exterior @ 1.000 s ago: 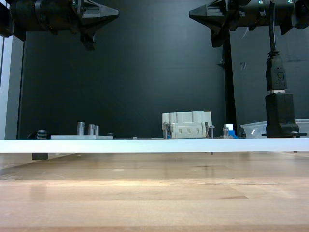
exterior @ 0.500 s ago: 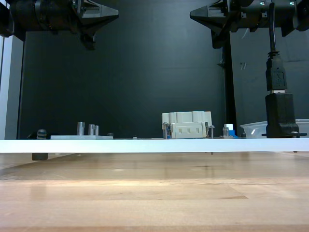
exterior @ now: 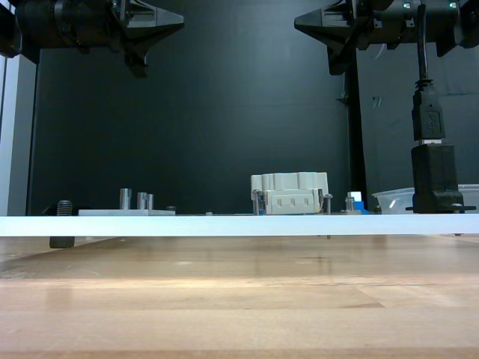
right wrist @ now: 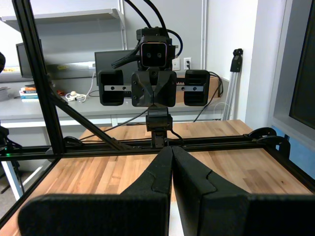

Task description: Pick the USB connector and install on taskboard

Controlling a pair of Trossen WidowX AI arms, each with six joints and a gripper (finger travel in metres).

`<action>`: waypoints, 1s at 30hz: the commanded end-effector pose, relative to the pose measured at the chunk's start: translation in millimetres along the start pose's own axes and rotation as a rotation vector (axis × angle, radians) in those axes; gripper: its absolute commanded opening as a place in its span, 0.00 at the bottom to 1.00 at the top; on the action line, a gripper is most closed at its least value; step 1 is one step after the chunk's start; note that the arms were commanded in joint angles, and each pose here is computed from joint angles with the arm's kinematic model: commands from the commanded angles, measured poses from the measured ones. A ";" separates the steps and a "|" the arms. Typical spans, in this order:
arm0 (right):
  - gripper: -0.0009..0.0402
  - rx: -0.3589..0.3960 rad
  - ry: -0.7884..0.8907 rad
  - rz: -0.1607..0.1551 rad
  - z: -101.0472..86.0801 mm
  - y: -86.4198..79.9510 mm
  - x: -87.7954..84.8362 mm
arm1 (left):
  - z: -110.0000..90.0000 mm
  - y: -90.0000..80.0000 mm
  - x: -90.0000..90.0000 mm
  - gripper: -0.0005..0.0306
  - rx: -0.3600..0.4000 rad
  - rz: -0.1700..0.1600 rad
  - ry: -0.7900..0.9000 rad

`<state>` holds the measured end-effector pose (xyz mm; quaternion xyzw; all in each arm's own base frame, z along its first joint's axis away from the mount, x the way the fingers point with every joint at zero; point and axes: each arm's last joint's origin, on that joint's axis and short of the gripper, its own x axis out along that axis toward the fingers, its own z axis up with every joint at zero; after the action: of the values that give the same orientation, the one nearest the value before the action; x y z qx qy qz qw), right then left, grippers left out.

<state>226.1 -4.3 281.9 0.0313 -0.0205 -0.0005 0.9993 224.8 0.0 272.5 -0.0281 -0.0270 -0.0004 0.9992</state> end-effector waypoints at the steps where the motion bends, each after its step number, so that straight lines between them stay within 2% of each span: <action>1: 0.02 -0.002 0.001 0.000 -0.1 0.0 0.0 | 0.0 0.1 0.0 0.02 0.000 0.000 0.000; 30: 0.02 -0.001 0.025 -0.002 -2.4 -0.2 0.0 | 0.0 0.0 0.0 0.02 0.000 0.000 0.000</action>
<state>226.1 -4.3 279.7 0.0308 -0.0089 -0.0009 0.9995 224.8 0.0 272.5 -0.0283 -0.0270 -0.0004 0.9992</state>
